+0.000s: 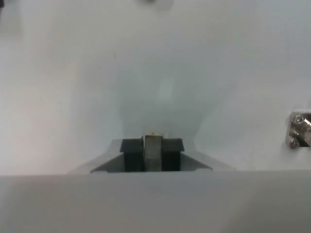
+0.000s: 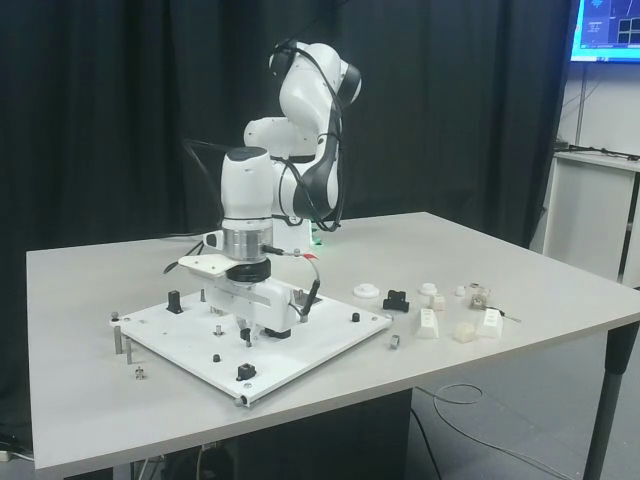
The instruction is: Remove square peg 2.
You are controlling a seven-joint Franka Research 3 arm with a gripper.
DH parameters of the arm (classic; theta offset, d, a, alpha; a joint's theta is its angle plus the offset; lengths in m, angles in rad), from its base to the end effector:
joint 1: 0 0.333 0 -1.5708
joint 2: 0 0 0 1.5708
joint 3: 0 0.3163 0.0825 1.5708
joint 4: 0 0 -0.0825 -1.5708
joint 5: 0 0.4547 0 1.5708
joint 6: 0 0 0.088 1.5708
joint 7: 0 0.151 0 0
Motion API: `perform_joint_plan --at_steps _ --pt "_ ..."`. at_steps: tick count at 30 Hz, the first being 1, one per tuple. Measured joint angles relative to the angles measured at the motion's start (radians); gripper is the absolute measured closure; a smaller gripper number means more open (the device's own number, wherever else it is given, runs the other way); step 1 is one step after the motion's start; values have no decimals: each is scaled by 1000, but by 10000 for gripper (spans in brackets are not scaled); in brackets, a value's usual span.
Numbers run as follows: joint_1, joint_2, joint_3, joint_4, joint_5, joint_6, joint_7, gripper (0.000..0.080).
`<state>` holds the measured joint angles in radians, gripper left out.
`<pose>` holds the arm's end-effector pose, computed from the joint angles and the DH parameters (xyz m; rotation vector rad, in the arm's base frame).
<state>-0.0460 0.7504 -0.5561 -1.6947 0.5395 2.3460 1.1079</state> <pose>0.6231 -0.3817 0.1215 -1.7358 2.5778 -0.0672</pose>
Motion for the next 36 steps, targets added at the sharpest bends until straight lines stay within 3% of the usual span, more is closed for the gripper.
perform_joint_plan --at_steps 20,36 --pt "4 -7 -1 12 -56 -23 25 731" --pt "4 -13 -4 18 -66 -38 27 731"
